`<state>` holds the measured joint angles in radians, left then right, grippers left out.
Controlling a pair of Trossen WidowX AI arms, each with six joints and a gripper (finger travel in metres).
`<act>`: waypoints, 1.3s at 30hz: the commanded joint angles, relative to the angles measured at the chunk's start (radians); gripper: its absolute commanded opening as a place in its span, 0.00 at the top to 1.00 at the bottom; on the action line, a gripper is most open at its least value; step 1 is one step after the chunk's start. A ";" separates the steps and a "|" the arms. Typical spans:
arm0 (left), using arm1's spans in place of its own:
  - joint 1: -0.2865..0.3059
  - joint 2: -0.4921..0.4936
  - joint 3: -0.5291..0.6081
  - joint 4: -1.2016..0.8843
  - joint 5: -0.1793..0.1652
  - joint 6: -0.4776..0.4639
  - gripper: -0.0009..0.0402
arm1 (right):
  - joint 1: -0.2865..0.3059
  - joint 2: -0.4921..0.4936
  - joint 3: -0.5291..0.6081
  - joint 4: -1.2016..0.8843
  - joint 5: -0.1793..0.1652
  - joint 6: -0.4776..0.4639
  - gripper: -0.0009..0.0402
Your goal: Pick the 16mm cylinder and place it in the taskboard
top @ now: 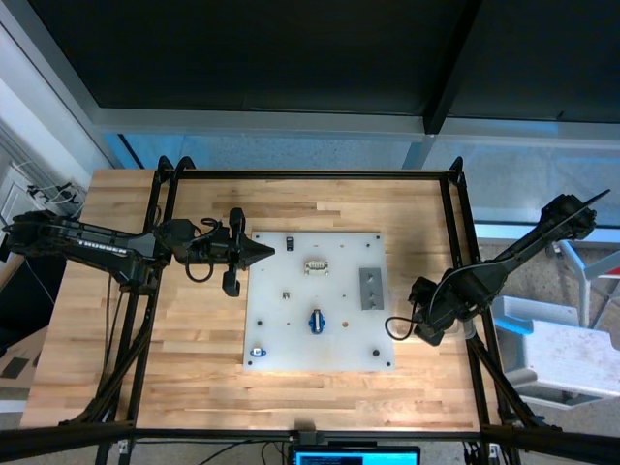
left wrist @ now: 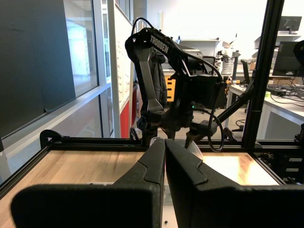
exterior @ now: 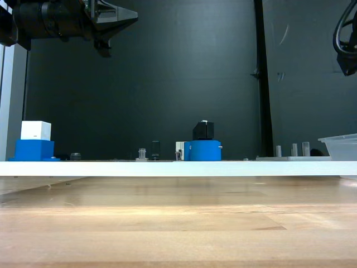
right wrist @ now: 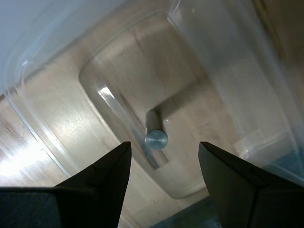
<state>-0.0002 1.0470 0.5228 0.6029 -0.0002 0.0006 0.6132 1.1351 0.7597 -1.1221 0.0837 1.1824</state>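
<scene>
- Taskboard [top: 339, 339] lies mid-table in the high view. It carries a blue part [top: 316, 322] near its centre, a grey block [top: 371, 288] toward 3 o'clock and a pale connector [top: 315, 265] toward 12 o'clock.
- The left gripper [top: 263, 249] hangs over the board's 10 o'clock corner and points toward 3 o'clock. The right gripper [top: 433, 334] points down just off the board's 4 o'clock edge.
- In the low view, a clear tray [exterior: 339, 146] sits at 3 o'clock, past the board's end. The left gripper is high at 11 o'clock.
- In the left wrist view, the left gripper's jaws are clenched together on nothing.
- In the right wrist view, the right gripper's jaws are released, with its fingers [right wrist: 104, 175] spread wide. The 16mm cylinder [right wrist: 156, 137] rests inside a tray compartment against a moulded ridge. It sits between the fingers, untouched.
</scene>
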 commanded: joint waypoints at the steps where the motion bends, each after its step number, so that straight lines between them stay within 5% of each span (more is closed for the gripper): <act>1: 0.000 0.000 0.000 0.000 0.000 0.000 0.98 | 0.003 0.000 -0.018 0.022 -0.006 -0.001 0.50; 39: 0.000 0.000 0.000 0.000 0.000 0.000 0.98 | 0.006 0.024 -0.142 0.179 0.003 0.006 0.50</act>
<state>-0.0002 1.0473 0.5228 0.6029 -0.0002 0.0006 0.6197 1.1595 0.6189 -0.9455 0.0856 1.1881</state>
